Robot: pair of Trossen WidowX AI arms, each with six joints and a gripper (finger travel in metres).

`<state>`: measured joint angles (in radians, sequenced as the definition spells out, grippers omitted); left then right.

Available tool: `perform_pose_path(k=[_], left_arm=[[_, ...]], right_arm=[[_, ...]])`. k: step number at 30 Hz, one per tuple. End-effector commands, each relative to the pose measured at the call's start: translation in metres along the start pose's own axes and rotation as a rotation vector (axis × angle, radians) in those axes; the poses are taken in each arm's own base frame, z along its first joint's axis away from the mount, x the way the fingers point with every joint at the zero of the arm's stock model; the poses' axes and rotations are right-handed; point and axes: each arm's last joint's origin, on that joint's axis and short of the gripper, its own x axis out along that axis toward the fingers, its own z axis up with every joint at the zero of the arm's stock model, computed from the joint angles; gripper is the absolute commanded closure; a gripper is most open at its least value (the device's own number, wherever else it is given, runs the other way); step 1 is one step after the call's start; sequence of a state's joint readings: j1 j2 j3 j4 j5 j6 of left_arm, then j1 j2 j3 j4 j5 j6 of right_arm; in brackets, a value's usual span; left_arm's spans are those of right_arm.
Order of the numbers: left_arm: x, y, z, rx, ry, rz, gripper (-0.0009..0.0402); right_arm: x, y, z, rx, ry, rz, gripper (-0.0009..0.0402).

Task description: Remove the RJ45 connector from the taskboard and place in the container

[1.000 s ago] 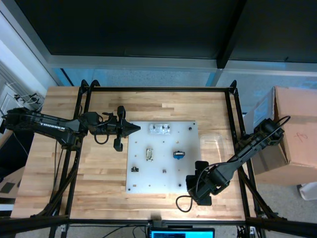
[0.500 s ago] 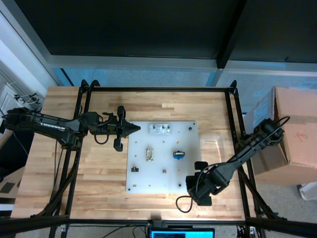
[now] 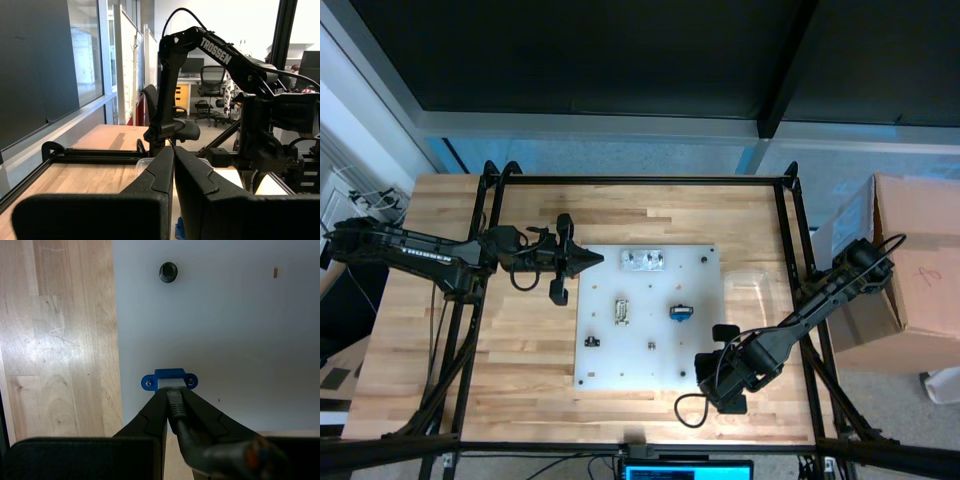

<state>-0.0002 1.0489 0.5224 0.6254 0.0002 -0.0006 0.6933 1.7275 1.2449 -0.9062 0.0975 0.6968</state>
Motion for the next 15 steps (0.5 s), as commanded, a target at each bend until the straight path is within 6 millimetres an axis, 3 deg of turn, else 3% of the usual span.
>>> perform_pose_path(k=[1,15], left_arm=[[0.0001,0.0001,0.0000,0.000,0.000,0.000,0.0393],[0.0001,0.0000,0.0000,0.000,0.000,0.000,0.0393]], right_arm=[[-0.0003,0.0004,0.0003,0.002,0.000,0.005,0.0394],[-0.0064,-0.0010,-0.0005,0.004,-0.011,0.015,0.0393]])
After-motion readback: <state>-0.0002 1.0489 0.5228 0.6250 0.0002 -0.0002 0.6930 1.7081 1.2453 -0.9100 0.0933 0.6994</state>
